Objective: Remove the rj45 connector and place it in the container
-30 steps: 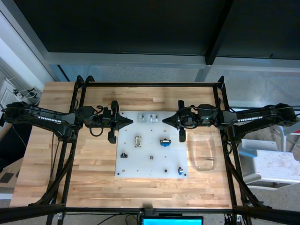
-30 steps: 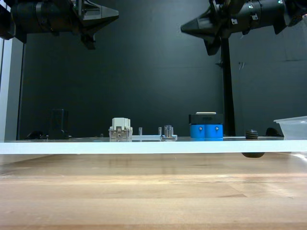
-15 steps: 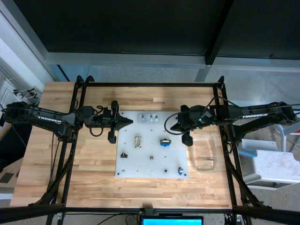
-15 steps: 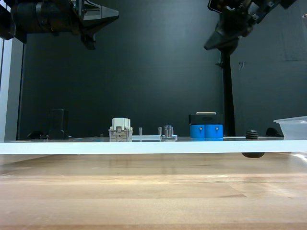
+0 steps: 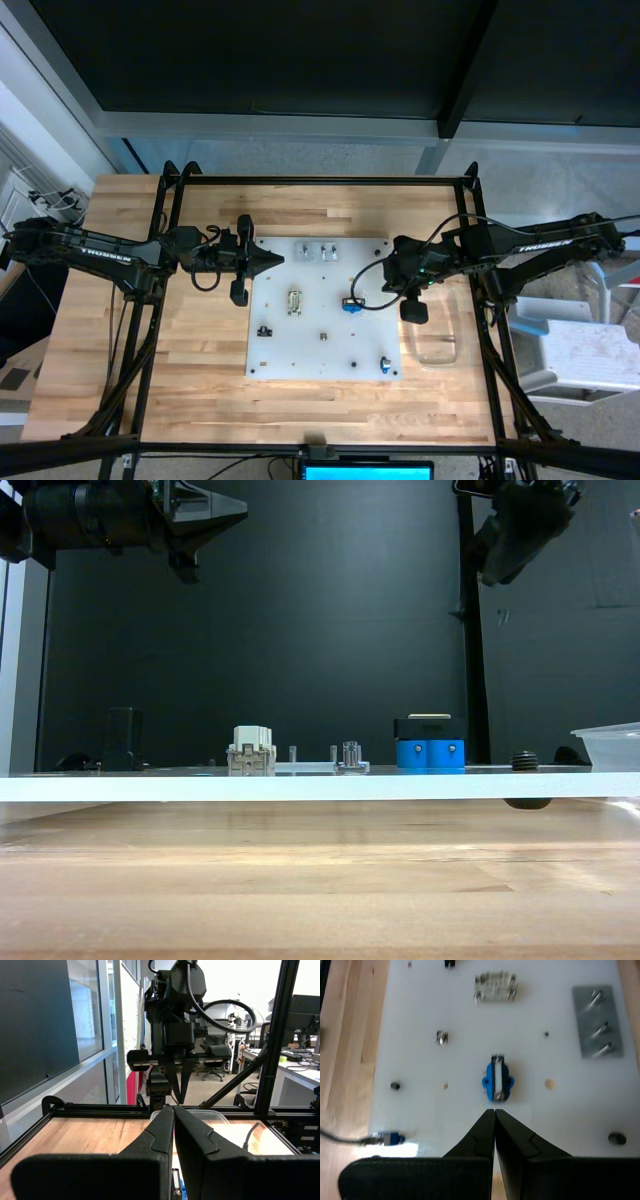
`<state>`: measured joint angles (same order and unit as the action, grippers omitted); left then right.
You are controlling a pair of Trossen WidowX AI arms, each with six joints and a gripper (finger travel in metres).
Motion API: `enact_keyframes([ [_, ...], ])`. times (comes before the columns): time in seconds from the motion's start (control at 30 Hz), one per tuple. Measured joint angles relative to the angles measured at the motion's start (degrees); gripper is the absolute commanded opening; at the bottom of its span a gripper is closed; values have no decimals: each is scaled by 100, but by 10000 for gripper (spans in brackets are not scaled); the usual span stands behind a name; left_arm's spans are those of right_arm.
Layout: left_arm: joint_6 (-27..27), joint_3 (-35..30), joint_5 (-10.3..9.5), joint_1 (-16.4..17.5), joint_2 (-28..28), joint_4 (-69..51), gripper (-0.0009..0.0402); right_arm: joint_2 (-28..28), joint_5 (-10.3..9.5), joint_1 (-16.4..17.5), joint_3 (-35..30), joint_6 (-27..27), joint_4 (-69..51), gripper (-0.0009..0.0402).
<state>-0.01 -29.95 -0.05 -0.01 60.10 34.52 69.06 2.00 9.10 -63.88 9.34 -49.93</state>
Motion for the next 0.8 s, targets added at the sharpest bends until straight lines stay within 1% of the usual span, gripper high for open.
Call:
enact_keyframes([
  [0.1, -2, 0, 0, 0, 2, 0, 1, 72, 9, 157, -59, 107, -260, 0],
  [0.13, 0, 2, 2, 0, 2, -2, 1, 105, 39, 225, -83, 131, -382, 0],
  [0.17, 0, 2, 2, 0, 0, 0, 1, 144, 107, 308, -122, 179, -538, 0],
  [0.27, 0, 0, 2, 0, 0, -2, 1, 289, 422, 616, -299, 345, -975, 0],
  [0.3, 0, 0, 2, 0, 0, 0, 1, 348, 463, 717, -378, 424, -1106, 0],
  [0.47, 0, 2, 0, 0, 0, 0, 1, 573, 448, 1110, -601, 804, -1285, 0],
  [0.6, 0, 0, 2, 0, 0, -2, 1, 680, 450, 1401, -603, 1080, -1309, 0],
  [0.8, 0, 2, 2, 0, 0, 0, 1, 778, 455, 1716, -599, 1545, -1329, 0],
])
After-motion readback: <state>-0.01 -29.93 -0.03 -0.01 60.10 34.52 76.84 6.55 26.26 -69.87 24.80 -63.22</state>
